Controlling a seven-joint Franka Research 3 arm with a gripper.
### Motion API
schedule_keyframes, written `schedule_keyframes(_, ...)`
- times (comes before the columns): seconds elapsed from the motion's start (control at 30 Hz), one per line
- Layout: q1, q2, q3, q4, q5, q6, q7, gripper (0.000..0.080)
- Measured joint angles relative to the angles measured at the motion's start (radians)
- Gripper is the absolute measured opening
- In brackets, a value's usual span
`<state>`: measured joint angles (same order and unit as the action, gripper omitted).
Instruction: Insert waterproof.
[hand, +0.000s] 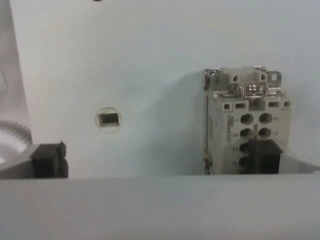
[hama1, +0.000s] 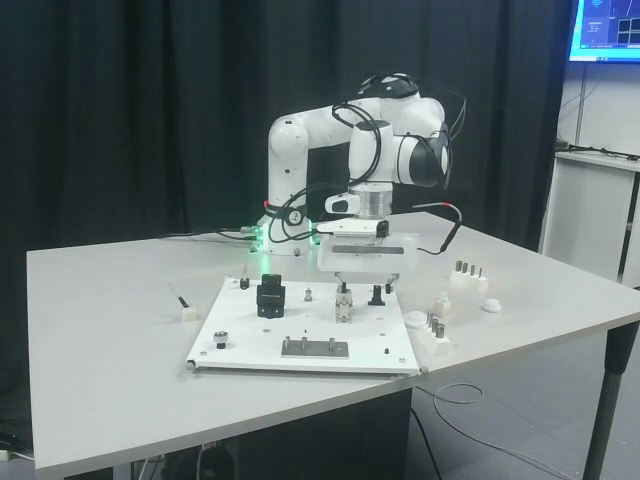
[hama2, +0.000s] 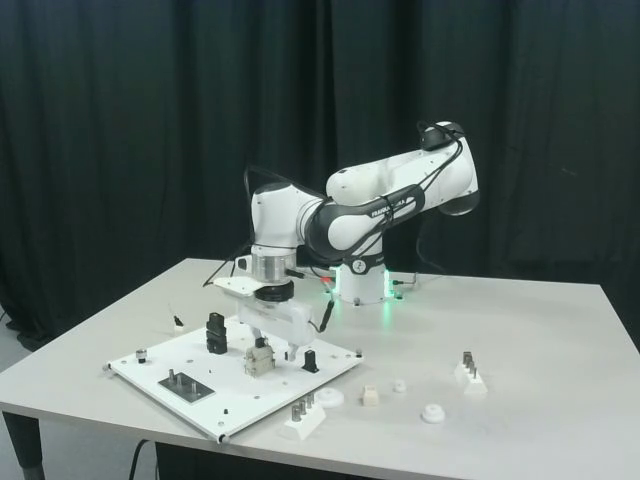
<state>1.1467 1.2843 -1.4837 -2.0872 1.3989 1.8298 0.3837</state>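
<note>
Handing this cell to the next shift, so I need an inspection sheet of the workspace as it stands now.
Surface: grey table carrying a white task board.
Job's things: multi-pin connector standing on the board below the end effector.
Clutter: small white fixtures beside the board.
Grippers: end effector open, fingers straddling the connector, holding nothing.
Cables: black cable running off the wrist.
Surroundings: black curtain; monitor at one corner.

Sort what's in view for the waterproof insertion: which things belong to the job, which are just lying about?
Job: gripper; grey connector block; white board.

Lying about: black fixture; grey plate with pegs; white peg stands; white round caps.
</note>
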Motion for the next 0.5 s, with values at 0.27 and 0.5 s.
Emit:
schedule_keyframes(0.27,0.000,0.000,-0.001,0.000,0.000,0.000,0.000,0.0800)
schedule_keyframes(0.5,0.000,-0.001,-0.001,0.000,0.000,0.000,0.000,0.0800)
